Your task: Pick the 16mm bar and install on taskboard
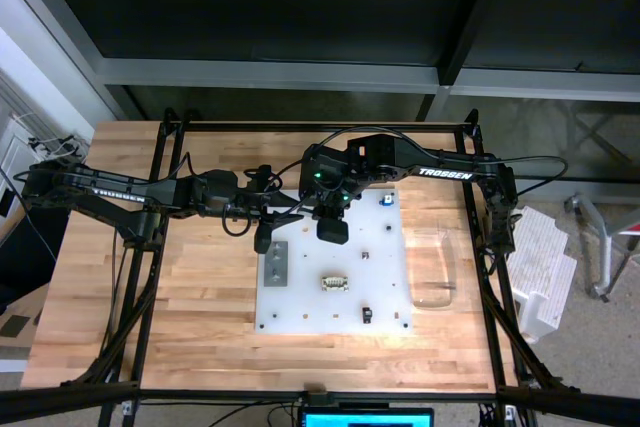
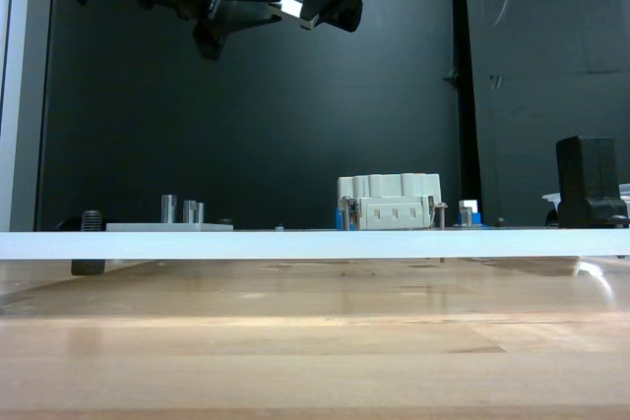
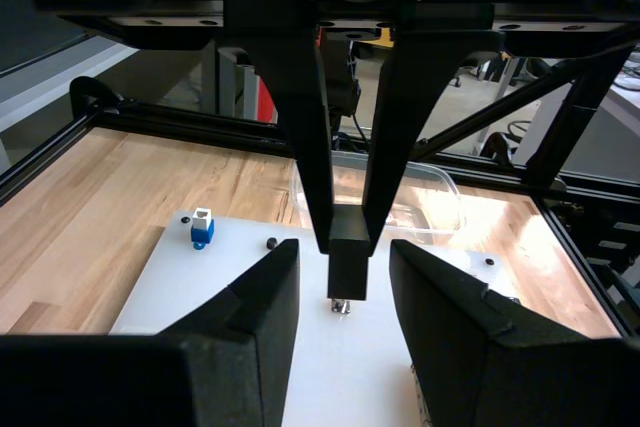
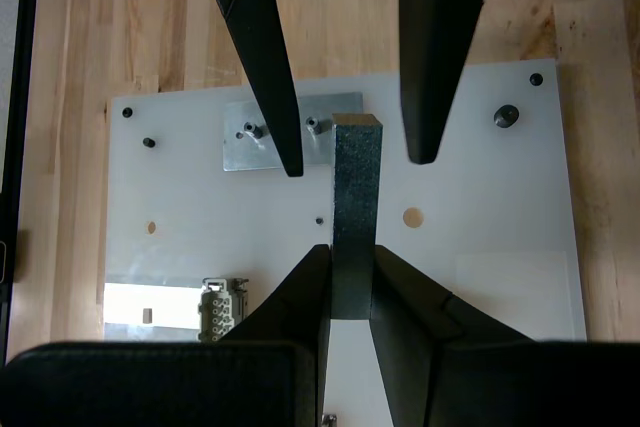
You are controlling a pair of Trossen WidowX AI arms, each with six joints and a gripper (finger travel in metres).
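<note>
A light wooden table top (image 1: 200, 327) lies nearest the viewer, with a white rectangular task board (image 1: 380, 287) resting on it.

High above the board, at about 11 o'clock from its centre, two black grippers meet tip to tip. The right gripper (image 4: 350, 257) is clamped on one end of a dark grey, square-edged bar (image 4: 356, 187). The bar is in the air, well clear of the board and not in any seat.

The bar's long axis runs roughly level, straight out from the right gripper towards the left arm. The bar's free end sits in the wide gap of the left gripper (image 3: 342, 257). The fingers (image 3: 245, 327) of that gripper stand apart on either side of the bar, and no contact shows. Both grippers are at the bar, but only the right one has hold of it.

- **On the board:**
  - A grey metal plate with short pins (image 1: 275, 265) is at 9 o'clock.
  - A beige connector block (image 1: 335, 284) is near the centre.
  - A small blue part (image 1: 387, 201) is at 1 o'clock.
- **Beside the board:** A clear plastic tray (image 1: 437, 297) sits just off the board at 3 o'clock.
- **Surroundings:** A black metal frame edges the table, and dark shelving stands behind it.

Which opening on the board takes the bar cannot be told.
</note>
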